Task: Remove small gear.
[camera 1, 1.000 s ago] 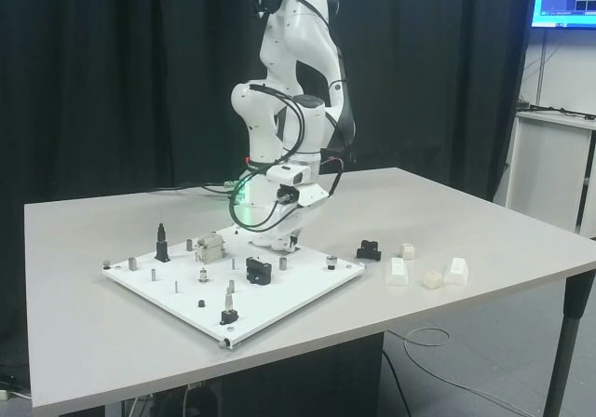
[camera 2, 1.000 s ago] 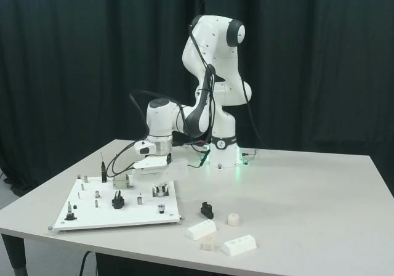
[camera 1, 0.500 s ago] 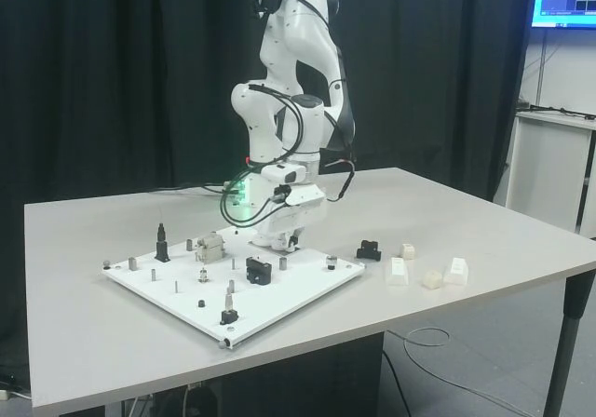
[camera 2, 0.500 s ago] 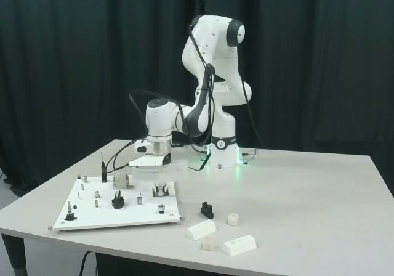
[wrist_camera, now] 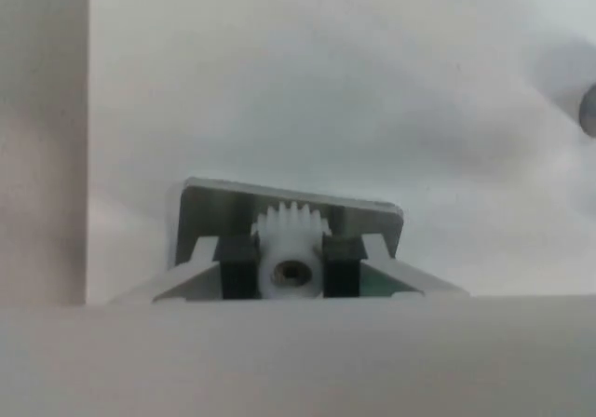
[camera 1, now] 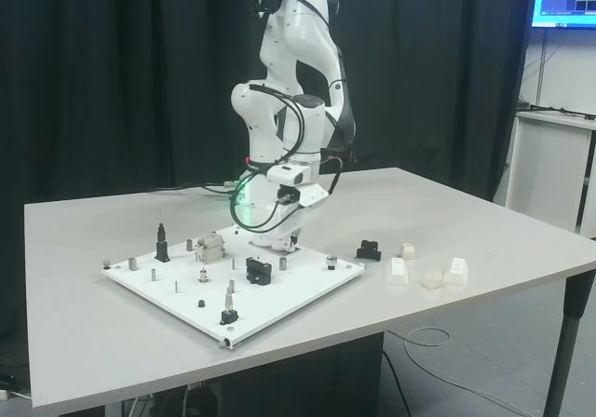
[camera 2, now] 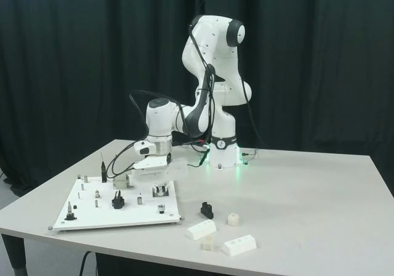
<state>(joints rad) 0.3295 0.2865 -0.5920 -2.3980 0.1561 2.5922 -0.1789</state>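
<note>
pincer (wrist_camera: 291, 261) pinching the small gear (wrist_camera: 290, 240), toothed rim visible only from the wrist

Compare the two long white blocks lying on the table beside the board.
In the second room view, one long white block lies nearer the white board; the other long white block lies nearer the table's front edge. The first looks plain on top; the second shows small holes. Both are white, lying flat and similarly angled.

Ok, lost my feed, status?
Gripper shut on small white toothed gear. Gear down at the white board. Nothing in the way.
</note>
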